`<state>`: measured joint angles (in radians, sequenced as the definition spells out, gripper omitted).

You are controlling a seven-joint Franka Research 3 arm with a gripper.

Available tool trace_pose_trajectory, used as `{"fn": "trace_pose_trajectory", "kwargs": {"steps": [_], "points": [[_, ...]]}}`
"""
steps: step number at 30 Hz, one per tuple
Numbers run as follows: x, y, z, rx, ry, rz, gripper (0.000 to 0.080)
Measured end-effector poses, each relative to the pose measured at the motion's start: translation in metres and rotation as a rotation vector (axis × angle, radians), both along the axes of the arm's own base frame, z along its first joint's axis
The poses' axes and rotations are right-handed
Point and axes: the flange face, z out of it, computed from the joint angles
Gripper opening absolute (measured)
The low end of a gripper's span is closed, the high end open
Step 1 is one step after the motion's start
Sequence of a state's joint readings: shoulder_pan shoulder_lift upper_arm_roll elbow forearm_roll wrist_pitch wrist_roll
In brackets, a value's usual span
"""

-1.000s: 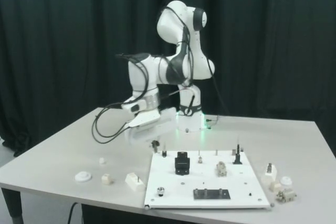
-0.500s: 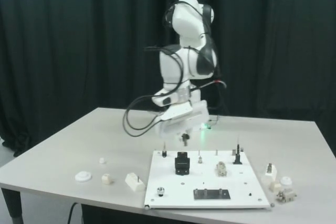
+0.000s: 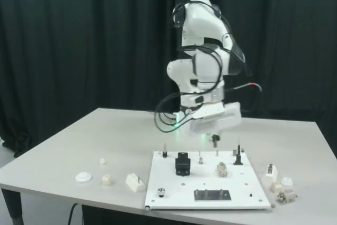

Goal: Insert square peg 3.

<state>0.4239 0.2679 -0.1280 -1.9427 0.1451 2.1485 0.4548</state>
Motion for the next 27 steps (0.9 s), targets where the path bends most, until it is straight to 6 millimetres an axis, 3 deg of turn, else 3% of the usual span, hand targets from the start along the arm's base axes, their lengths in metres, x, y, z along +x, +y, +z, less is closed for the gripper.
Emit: {"fn": "trace_pose_trajectory", "kwargs": {"steps": [13,27], "points": [[-0.023,0.061,-0.022,-0.045,-0.039,-0.079,0.0114],[-0.039,0.089,-0.058,-0.062,-0.042,-0.154,0.0114]]}}
